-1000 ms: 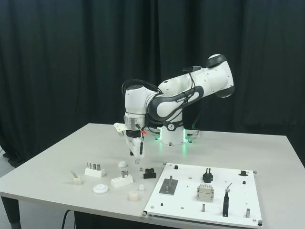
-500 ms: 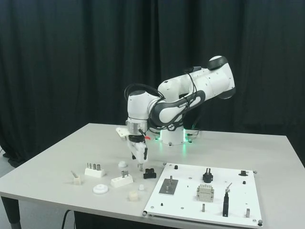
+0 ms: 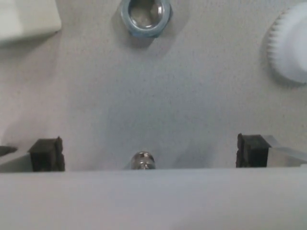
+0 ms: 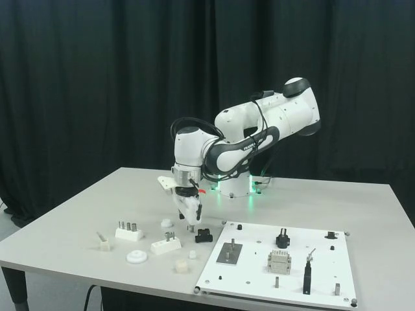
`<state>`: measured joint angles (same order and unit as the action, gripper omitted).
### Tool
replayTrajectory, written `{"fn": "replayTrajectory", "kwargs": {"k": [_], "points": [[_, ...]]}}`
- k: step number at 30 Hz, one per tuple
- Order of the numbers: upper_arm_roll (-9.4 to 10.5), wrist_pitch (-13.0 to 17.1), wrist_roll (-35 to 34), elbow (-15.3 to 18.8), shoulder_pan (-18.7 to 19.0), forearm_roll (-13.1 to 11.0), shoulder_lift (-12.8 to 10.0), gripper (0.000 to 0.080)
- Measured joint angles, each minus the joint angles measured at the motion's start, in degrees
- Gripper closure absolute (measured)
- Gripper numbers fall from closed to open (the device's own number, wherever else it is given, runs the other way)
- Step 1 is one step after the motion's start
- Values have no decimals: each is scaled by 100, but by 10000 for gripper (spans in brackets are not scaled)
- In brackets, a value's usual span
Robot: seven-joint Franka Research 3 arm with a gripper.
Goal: Pick BNC.
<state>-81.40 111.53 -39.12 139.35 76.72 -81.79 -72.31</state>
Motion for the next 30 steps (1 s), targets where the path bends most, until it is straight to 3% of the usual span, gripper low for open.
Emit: {"fn": "replayTrajectory", "kwargs": {"k": [15, 30], "points": [[214, 17, 90, 145, 3, -446, 0, 3], [293, 24, 165, 194, 6, -527, -4, 3]]}}
